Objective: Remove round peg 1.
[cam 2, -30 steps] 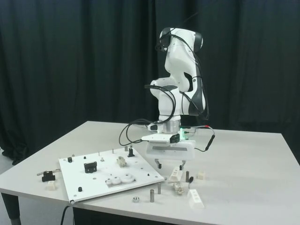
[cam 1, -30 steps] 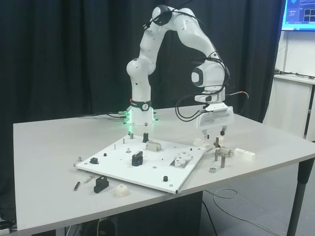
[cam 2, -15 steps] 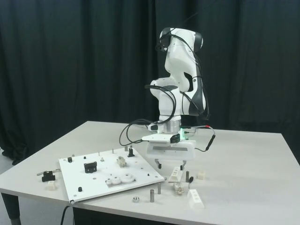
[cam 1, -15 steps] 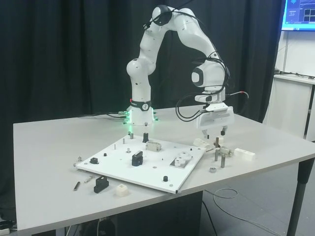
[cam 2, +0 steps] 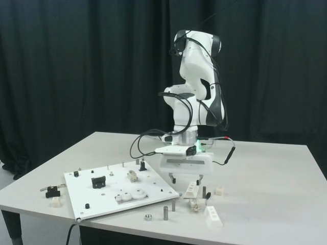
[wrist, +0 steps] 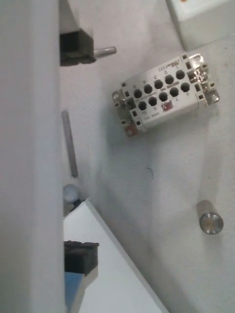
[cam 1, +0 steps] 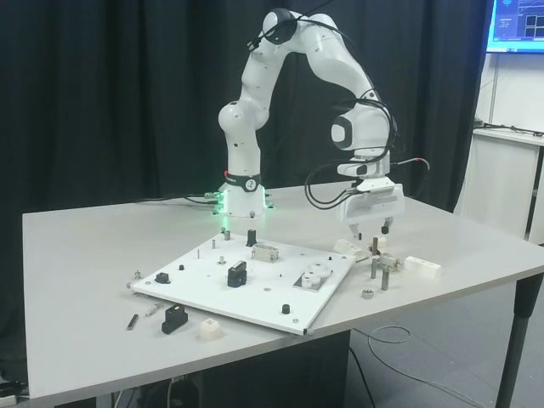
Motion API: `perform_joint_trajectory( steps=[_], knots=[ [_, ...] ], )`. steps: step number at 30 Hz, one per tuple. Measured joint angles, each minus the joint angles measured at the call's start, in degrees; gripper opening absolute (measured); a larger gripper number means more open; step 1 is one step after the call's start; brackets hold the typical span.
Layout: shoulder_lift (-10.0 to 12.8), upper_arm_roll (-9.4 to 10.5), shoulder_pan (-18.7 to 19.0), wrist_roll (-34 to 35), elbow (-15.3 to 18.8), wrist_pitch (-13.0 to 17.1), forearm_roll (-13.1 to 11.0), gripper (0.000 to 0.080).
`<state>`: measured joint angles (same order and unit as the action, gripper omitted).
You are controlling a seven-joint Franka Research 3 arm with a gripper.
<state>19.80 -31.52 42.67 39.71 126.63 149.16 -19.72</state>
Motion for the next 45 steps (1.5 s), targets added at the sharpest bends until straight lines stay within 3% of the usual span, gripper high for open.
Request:
perform_joint_trajectory(
  steps=[20, 28, 32, 45],
  knots=[
    [0.0, -0.19, -0.12, 0.0, -0.67, -0.08, 0.81, 0.08],
    [-0.02, -0.24, -0.28, -0.06, -1.14, -0.56, 3.32, 0.08],
    [-0.03, -0.25, -0.47, -2.3, -1.62, -1.63, 5.81, 0.08],
    [-0.03, -0.26, -3.88, -11.3, -4.03, -7.95, 9.78, 0.08]
  ],
)
